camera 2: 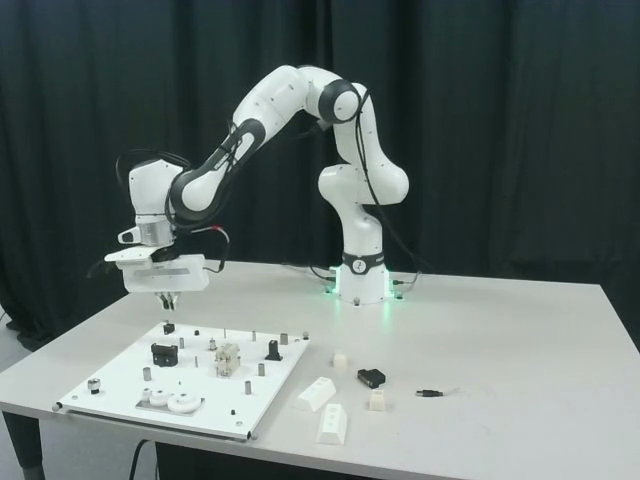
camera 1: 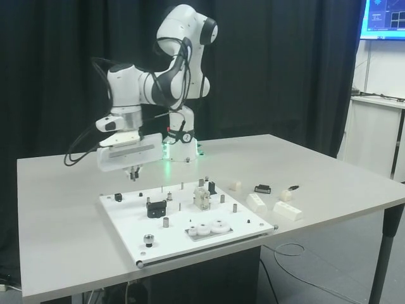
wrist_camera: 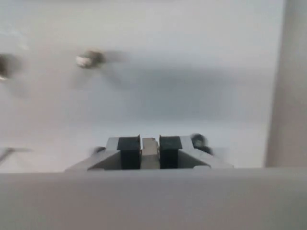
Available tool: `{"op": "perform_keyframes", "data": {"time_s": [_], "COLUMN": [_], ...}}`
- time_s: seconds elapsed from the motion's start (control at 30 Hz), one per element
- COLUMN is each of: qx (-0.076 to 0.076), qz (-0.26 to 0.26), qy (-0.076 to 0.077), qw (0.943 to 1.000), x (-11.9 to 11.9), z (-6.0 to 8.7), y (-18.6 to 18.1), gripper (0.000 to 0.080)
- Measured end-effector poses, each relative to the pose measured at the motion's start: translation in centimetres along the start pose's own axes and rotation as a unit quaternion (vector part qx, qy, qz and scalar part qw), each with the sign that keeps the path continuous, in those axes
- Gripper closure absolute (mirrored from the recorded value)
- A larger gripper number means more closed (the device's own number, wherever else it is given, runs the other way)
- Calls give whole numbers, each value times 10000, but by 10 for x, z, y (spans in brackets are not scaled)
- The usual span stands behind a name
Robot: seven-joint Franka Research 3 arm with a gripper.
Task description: Place Ethernet.
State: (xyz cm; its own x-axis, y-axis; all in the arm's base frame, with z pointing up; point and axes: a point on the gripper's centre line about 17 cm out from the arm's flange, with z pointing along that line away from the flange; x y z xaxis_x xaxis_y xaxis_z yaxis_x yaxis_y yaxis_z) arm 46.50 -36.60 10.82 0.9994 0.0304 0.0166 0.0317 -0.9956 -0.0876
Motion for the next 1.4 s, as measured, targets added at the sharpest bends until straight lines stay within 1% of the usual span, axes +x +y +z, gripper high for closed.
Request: {"op": "perform_keyframes", "data": {"time_s": [0.27, 0.53, 0.8, 0.93, 1.17, 1.4], "qx": [205, 330, 370, 380, 396, 392], "qz": [4, 50, 95, 125, 203, 255], "qy": [-83, -299, -554, -654, -811, -957], "qw": [9998, 9990, 9977, 9971, 9957, 9943], "x": [20, 34, 44, 47, 48, 46], "z": [-4, -7, -9, -8, -1, 9], "y": [-43, -91, -141, -167, -217, -269], "gripper": [723, 723, 723, 723, 723, 723]}}
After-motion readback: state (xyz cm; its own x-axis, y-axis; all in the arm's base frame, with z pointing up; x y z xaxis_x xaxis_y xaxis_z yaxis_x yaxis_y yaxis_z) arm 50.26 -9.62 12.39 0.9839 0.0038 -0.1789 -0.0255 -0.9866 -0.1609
